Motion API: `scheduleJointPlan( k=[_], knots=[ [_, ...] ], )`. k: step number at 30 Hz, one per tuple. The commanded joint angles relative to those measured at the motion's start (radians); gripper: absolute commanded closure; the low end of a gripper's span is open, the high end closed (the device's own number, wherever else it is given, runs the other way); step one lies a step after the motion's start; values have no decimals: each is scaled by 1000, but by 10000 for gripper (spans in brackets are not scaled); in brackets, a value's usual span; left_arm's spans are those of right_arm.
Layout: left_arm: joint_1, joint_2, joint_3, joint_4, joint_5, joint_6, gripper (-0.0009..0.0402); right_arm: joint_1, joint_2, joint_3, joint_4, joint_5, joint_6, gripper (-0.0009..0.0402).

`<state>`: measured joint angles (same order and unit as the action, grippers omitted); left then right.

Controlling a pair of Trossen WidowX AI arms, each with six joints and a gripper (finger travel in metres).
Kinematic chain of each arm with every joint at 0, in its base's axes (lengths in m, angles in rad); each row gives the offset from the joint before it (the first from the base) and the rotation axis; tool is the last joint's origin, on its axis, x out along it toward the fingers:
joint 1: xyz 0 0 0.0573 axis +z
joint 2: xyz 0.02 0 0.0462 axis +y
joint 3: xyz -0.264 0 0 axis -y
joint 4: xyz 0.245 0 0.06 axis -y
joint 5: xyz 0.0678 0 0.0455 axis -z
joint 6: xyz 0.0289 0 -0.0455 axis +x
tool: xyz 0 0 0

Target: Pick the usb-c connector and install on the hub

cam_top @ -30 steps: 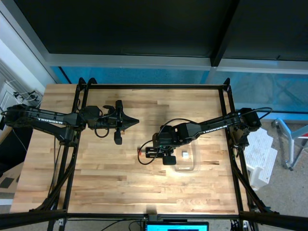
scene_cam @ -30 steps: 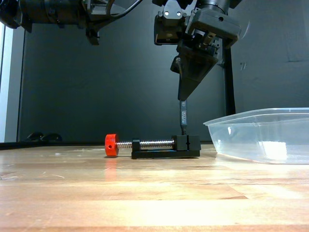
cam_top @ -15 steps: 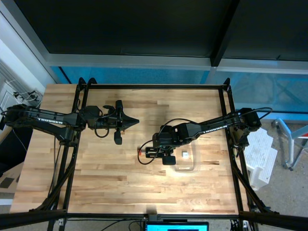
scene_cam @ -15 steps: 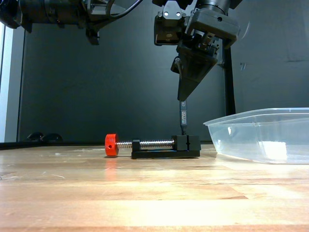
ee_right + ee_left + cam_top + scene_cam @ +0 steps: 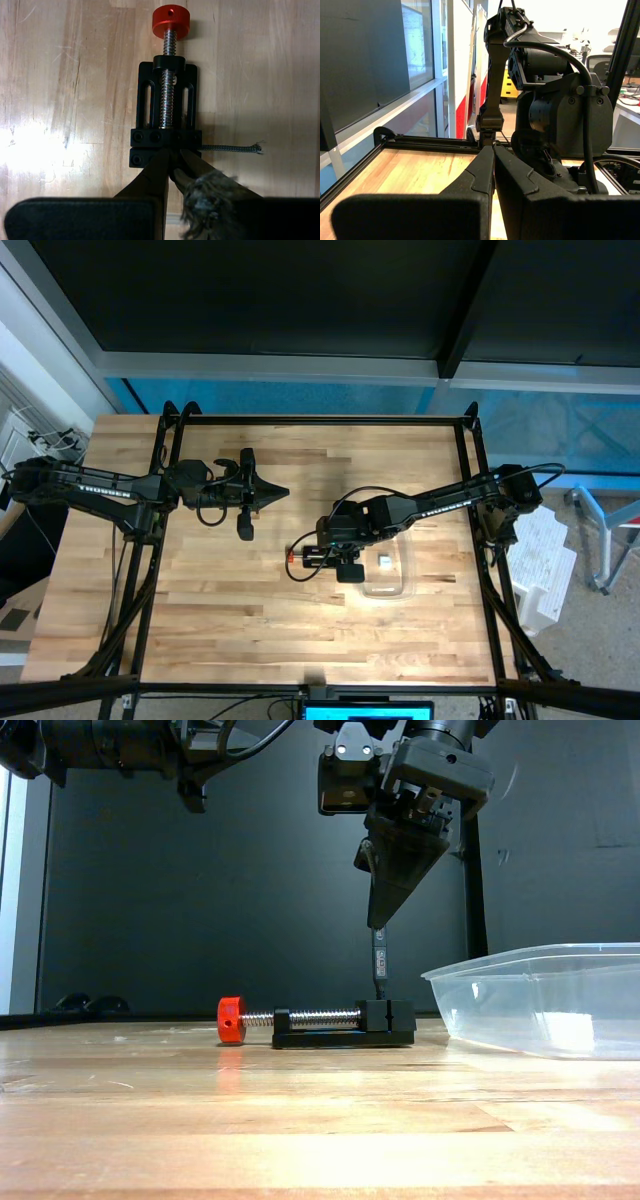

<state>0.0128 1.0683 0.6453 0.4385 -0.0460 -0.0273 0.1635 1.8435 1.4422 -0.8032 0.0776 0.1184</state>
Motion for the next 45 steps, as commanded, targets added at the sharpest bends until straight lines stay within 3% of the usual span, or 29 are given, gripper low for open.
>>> scheduleJointPlan(
  k=[1,9,15,45],
  knots=[
    [0,0,0,0,0,0,393,0,-2,16,0,0,5,317],
    [0,0,0,-3,0,0,393,0,-23,33,-27,0,9,239],
    [0,0,0,-15,0,0,393,0,-66,33,-60,0,14,207],
    [0,0,0,-15,0,0,393,0,-229,32,-188,1,30,201]
  ],
)
